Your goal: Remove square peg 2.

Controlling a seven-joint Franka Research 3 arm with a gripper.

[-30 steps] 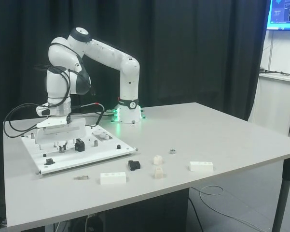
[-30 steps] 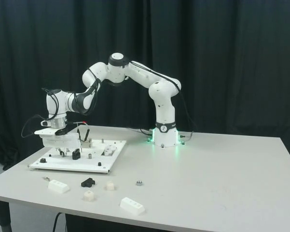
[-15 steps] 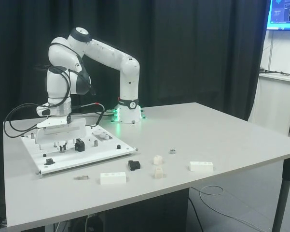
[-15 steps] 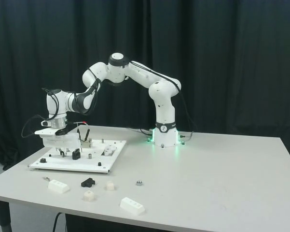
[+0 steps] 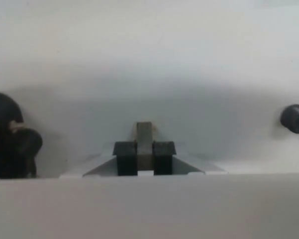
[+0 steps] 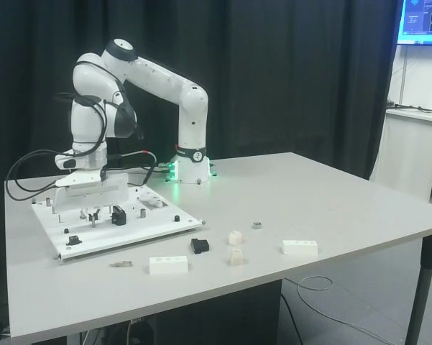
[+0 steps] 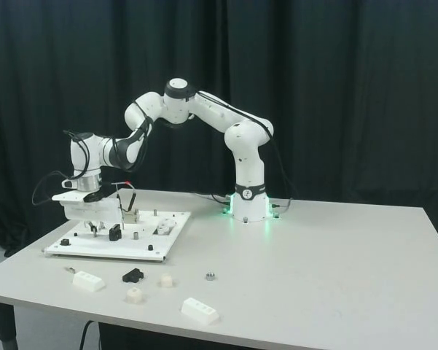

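In the wrist view my gripper (image 5: 144, 158) is shut on a slim grey square peg (image 5: 144, 133), held upright between the two black fingertips (image 5: 125, 157) just above the white board (image 5: 189, 74). In the first room view the gripper (image 6: 92, 215) hangs low over the left part of the white board (image 6: 154, 224). In the second room view the gripper (image 7: 93, 227) sits over the board (image 7: 149, 246). The peg is too small to make out in either room view.
A black fixture (image 6: 118, 215) and small black knobs (image 5: 294, 118) stand on the board close to the gripper. Loose on the grey table in front are two white blocks (image 6: 168, 264) (image 6: 299, 247), a black piece (image 6: 199, 245), two small white pieces (image 6: 235, 256) and a nut (image 6: 257, 224).
The arm and hand have risen a little above the board, with the gripper still closed.
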